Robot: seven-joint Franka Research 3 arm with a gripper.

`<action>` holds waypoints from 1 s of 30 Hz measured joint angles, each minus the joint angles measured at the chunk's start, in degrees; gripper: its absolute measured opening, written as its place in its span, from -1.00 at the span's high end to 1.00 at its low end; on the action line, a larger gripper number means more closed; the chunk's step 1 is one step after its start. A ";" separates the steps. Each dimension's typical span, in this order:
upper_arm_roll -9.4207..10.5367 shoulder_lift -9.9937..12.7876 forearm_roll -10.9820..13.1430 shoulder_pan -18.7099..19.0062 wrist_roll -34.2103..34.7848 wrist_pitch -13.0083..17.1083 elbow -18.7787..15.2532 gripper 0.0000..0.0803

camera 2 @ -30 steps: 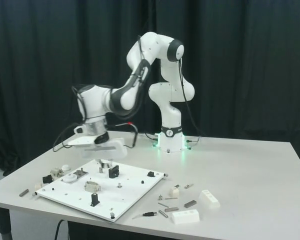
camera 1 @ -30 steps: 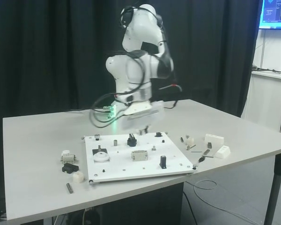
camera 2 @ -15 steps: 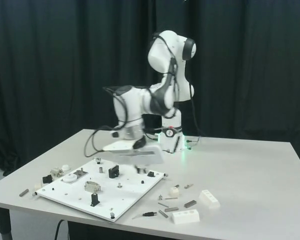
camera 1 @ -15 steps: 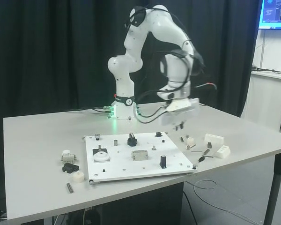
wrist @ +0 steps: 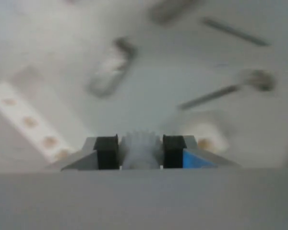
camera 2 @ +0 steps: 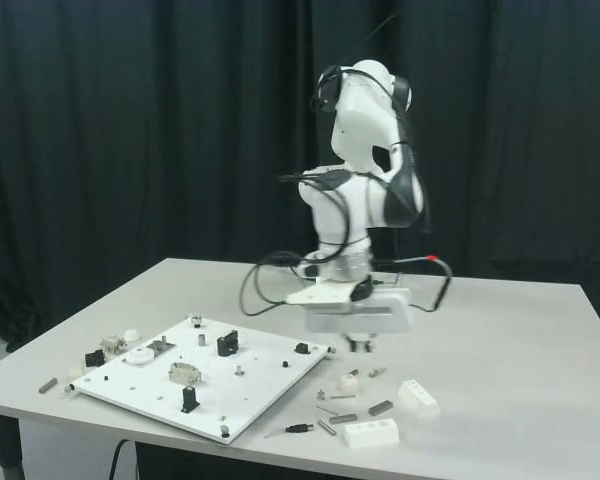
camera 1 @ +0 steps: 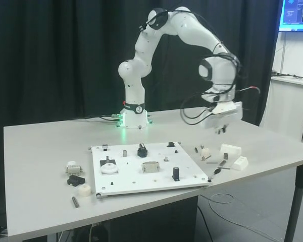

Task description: Place small gear.

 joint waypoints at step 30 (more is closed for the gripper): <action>4.15 8.53 -0.96 14.54 16.73 8.22 4.92 0.52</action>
